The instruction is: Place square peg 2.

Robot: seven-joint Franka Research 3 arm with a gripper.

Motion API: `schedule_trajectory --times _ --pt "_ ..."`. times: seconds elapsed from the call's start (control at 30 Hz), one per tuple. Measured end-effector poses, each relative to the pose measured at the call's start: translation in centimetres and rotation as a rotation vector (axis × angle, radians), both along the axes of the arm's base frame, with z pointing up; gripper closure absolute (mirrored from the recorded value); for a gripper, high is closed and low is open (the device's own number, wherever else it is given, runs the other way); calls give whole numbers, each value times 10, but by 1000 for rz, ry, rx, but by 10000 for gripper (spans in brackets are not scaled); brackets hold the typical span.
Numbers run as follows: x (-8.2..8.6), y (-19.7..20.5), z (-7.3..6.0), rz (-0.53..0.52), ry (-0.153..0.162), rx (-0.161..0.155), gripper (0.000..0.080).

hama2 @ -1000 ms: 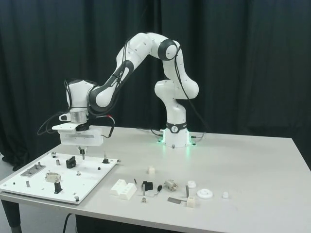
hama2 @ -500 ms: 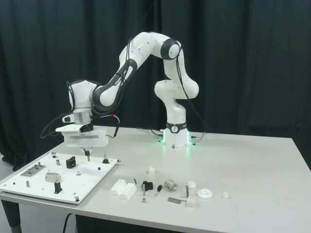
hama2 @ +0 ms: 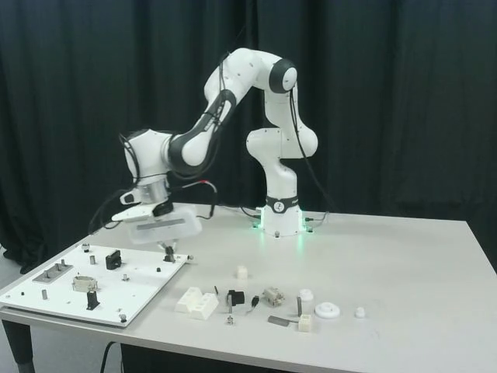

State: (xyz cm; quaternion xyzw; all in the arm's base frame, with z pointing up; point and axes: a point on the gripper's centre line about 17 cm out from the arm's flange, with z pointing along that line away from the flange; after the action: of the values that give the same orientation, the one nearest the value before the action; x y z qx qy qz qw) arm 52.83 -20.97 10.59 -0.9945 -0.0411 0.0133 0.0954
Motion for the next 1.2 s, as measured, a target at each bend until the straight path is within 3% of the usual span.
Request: schedule_trajectory --times 0.3,0.53,0.93,1.2 --pt "7 91 3 -11 36 43 737" --pt "10 164 8 -28 64 52 737" --pt "11 286 11 -53 94 25 737" --pt "9 360 12 -65 76 0 737"
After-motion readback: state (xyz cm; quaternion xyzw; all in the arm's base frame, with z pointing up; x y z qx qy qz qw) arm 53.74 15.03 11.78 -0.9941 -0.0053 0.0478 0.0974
